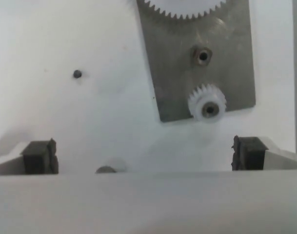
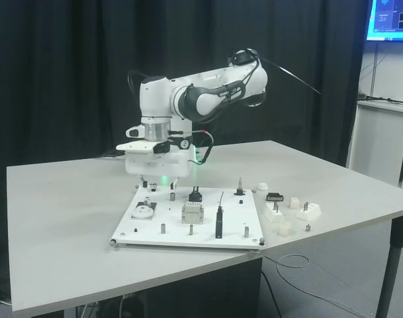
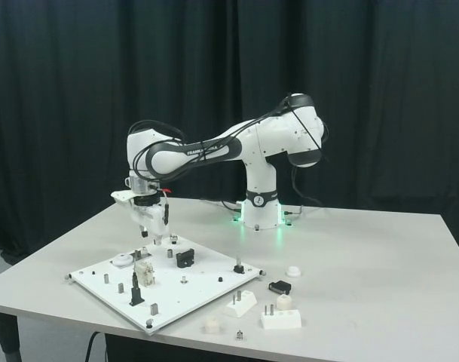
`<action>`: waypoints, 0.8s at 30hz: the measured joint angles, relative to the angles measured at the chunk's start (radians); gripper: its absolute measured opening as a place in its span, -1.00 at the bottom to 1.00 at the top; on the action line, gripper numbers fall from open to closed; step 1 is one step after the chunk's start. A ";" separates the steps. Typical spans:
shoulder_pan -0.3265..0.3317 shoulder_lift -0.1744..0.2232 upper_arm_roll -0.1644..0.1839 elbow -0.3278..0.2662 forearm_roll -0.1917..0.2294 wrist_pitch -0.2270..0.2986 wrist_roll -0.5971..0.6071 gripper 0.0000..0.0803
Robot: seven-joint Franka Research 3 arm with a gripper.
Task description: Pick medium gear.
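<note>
**Inspector A:** State the position of the arm.

**Inspector B:** The white arm (image 3: 237, 143) reaches from its base out over the far-left part of the white board (image 3: 165, 290), which lies flat on the grey table (image 3: 380, 264). The hand (image 1: 143, 155) hangs above the board, touching nothing.

**Inspector A:** Condition of the hand?

**Inspector B:** Open. In the wrist view the two black fingertips (image 1: 39, 157) stand wide apart with only bare board between them. Nothing is gripped.

**Inspector A:** And the gears?

**Inspector B:** A grey plate (image 1: 199, 58) is fixed to the board. On it a small white gear (image 1: 207, 102) sits on a peg near one edge of the plate. A large white gear (image 1: 185, 7) sits at the other end, cut off by the frame edge. Between them is a bare threaded hole (image 1: 202, 56) with no gear on it. I cannot identify a medium gear on the plate in any view.

**Inspector A:** How does the hand stand relative to the plate?

**Inspector B:** Offset from it. The small gear lies beyond the line between the fingertips, nearer one fingertip than the other, not between them.

**Inspector A:** Other items?

**Inspector B:** Several small white blocks (image 2: 308, 212) lie loose on the table beside the board, well apart from the hand.
</note>
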 joint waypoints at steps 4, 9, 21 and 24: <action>0.016 0.000 -0.020 -0.008 -0.011 -0.010 0.001 0.99; 0.029 -0.001 -0.034 -0.013 -0.015 -0.013 0.003 0.99; 0.041 -0.001 -0.040 -0.023 -0.015 -0.012 0.004 0.99; 0.041 -0.001 -0.040 -0.023 -0.014 -0.011 0.005 0.99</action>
